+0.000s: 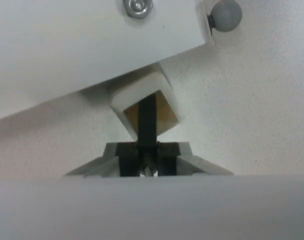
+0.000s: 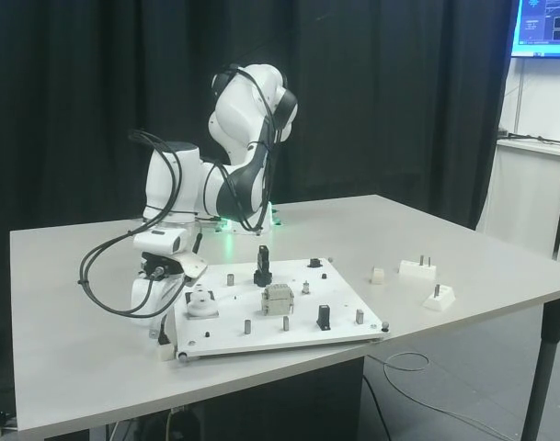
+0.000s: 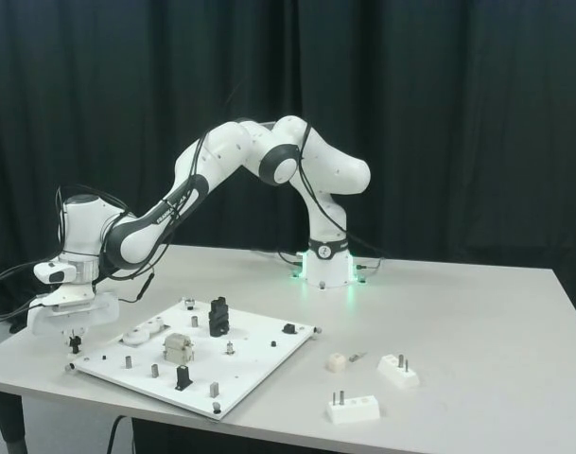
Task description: Pick USB.
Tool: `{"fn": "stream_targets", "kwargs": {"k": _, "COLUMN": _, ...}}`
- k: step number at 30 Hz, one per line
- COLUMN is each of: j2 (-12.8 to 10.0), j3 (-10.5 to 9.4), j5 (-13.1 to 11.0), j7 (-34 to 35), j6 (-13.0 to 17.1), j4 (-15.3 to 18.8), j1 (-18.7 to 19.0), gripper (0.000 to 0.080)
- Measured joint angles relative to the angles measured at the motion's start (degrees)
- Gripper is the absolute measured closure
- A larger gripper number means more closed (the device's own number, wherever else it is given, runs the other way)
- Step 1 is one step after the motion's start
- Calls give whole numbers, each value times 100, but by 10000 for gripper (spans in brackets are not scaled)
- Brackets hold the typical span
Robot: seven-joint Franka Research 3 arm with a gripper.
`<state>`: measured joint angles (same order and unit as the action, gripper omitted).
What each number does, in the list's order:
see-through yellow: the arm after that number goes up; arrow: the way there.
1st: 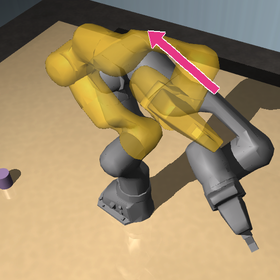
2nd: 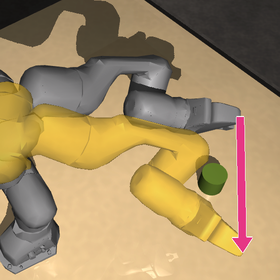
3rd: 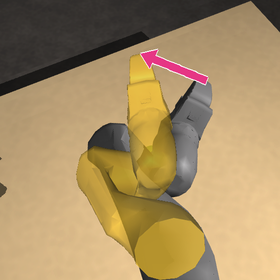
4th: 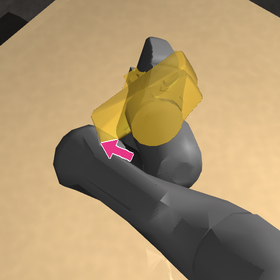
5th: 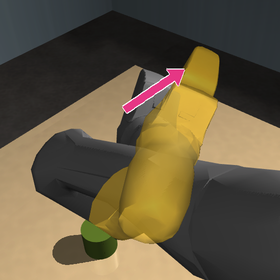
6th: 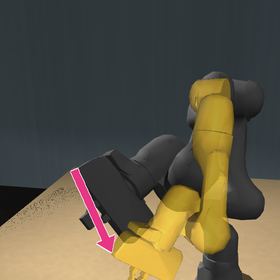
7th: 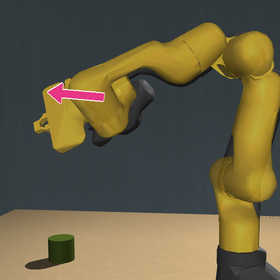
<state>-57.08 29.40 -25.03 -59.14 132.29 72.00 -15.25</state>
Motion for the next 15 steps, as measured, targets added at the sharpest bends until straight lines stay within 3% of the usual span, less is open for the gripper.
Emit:
{"fn": "stream_targets", "kwargs": {"k": 9, "j2": 24, "j3": 28, "j5": 0, "j7": 0, "j6": -32, "j4": -2, "j1": -3, "gripper": 732}}
{"fn": "stream_targets", "kwargs": {"k": 15, "j2": 139, "j3": 80, "j5": 0, "j7": 5, "j6": -230, "j4": -8, "j1": -2, "gripper": 732}}
